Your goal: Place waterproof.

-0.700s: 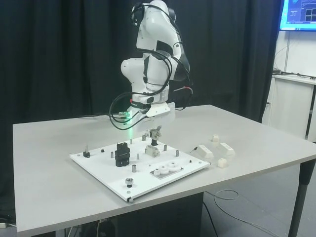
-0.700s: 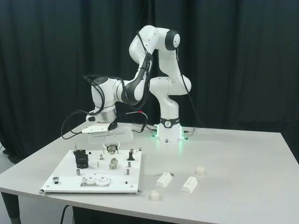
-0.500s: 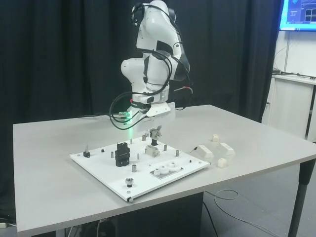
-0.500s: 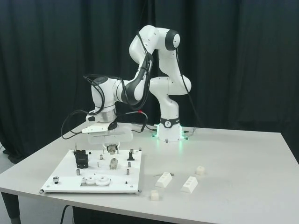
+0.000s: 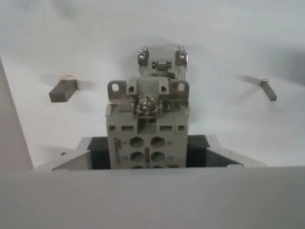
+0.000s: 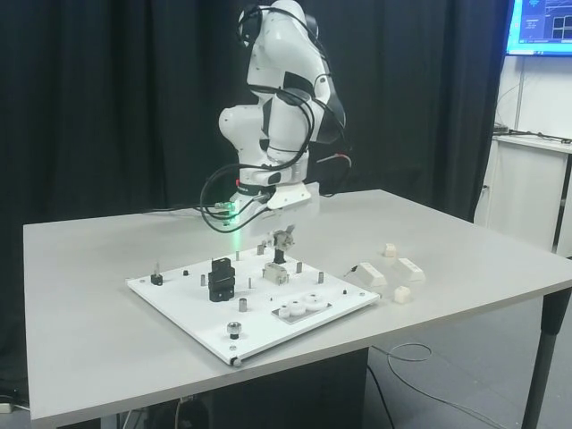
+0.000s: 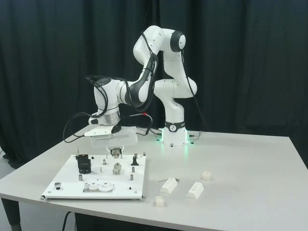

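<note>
One grey, many-holed waterproof connector block [image 5: 147,138] hangs in the gripper [image 7: 115,153], seemingly clamped though its fingers are hidden, straight above the small grey socket [image 7: 116,168] on the white board [image 7: 62,178].

The white arm [image 7: 144,86] bends forward and down, its hand [image 7: 115,153] pointing straight downward.

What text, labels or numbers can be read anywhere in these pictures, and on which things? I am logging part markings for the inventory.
No text can be read for certain.
Grey connector block with round holes, held under the wrist: tiny marks beside the holes, perhaps digits, too blurred to read.
Monitor screen on the wall, first room view: lines of text, too small to read.
White assembly board and small white blocks on the grey table: no markings visible.
</note>
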`<action>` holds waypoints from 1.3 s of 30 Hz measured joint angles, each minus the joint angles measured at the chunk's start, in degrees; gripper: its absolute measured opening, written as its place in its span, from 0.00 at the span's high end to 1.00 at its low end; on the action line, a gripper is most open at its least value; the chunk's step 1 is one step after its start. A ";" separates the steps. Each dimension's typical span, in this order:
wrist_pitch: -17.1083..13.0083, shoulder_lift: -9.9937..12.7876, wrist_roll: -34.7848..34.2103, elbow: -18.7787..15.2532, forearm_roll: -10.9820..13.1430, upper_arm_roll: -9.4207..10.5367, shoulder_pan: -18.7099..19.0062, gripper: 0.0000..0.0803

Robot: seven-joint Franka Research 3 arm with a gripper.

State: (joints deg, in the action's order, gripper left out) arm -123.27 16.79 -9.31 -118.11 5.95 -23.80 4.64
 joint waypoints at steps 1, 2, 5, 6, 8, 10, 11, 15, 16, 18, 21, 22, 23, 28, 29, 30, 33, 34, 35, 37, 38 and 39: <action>0.08 0.00 -0.09 0.10 0.00 0.00 0.04 0.61; 0.14 0.00 -0.20 0.19 0.00 0.00 0.09 0.61; 0.34 -0.01 -0.53 0.42 0.00 0.00 0.26 0.61; 0.41 -0.02 -0.59 0.49 0.00 0.00 0.31 0.61; 0.64 -0.03 -0.67 0.66 0.00 0.00 0.39 0.61; 0.97 -0.03 -0.74 0.88 0.00 0.00 0.44 0.61; 1.14 -0.03 -0.77 1.00 0.00 0.00 0.45 0.61; 1.47 -0.03 -0.92 1.36 0.00 0.00 0.46 0.61; 1.51 -0.03 -0.97 1.41 0.00 0.00 0.48 0.61; 1.63 -0.04 -1.13 1.49 0.00 0.03 0.58 0.61; 1.95 -0.08 -1.55 1.60 0.11 0.12 0.97 0.61; 2.08 -0.10 -1.82 1.64 0.19 0.14 1.21 0.61; 2.20 -0.14 -2.17 1.66 0.33 0.19 1.50 0.61; 2.71 -0.34 -4.52 1.69 1.55 0.47 3.72 0.61; 2.83 -0.39 -5.11 1.69 1.92 0.56 4.28 0.61; 2.95 -0.43 -5.71 1.69 2.35 0.65 4.85 0.61; 3.14 -0.53 -7.82 1.69 3.49 1.03 6.80 0.61; 3.14 -0.54 -8.62 1.69 3.79 1.18 7.49 0.61; 3.14 -0.54 -9.49 1.70 4.07 1.35 8.15 0.61; 3.12 -0.53 -11.30 1.71 4.67 1.77 9.44 0.61; 3.07 -0.53 -12.32 1.71 4.95 2.01 10.19 0.61; 3.00 -0.53 -13.23 1.72 5.13 2.24 10.91 0.61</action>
State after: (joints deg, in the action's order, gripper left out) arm -120.27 16.26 -22.54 -116.39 11.08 -21.56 15.55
